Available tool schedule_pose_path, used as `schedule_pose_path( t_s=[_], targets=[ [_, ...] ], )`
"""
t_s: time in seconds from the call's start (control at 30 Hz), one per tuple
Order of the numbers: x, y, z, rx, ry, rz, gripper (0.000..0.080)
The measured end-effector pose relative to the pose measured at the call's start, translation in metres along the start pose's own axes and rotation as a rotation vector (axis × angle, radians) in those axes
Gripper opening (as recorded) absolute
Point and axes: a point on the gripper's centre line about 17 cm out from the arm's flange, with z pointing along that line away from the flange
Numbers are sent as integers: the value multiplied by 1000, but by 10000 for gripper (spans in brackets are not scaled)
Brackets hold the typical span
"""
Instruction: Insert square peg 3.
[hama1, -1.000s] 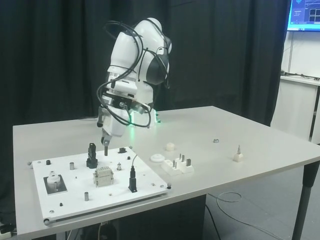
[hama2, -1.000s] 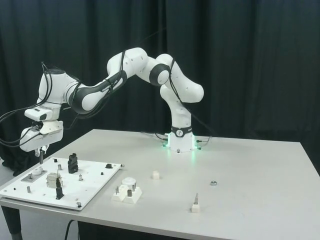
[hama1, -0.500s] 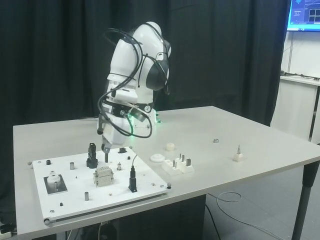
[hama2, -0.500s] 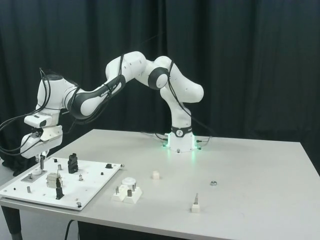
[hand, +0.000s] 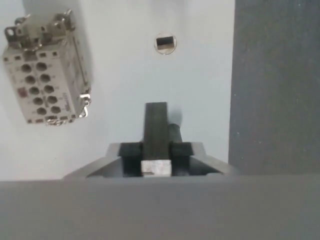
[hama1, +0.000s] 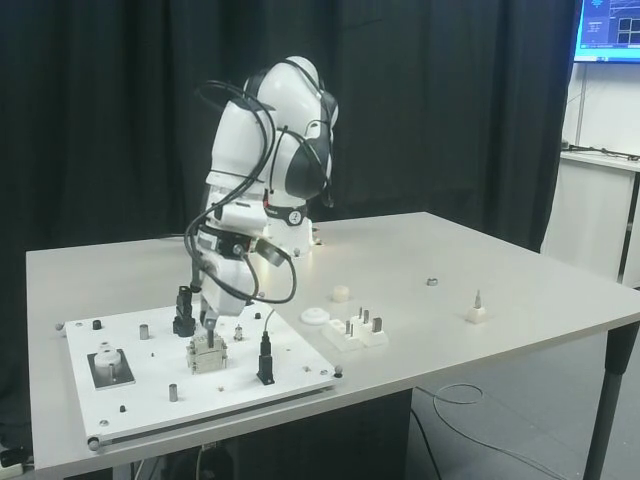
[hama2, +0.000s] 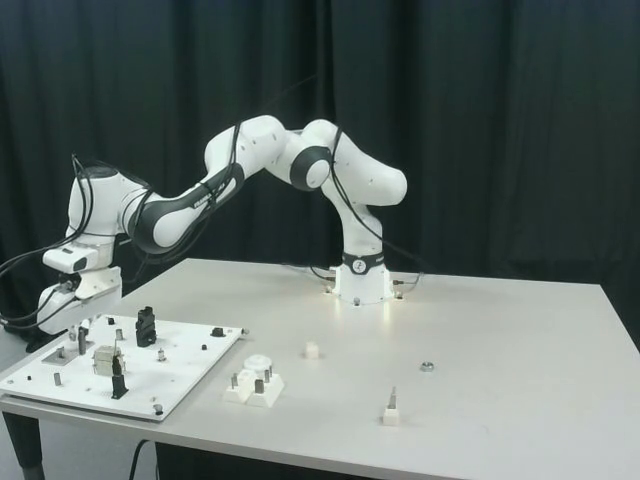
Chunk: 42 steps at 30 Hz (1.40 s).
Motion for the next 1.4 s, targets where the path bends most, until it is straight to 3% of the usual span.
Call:
schedule_pose_path(
  t_s=[0.4,1.4],
  targets=[
    [0,3,21,-7,16,-16,112],
    [17,10,47,-16,48,-11,112]
  ],
)
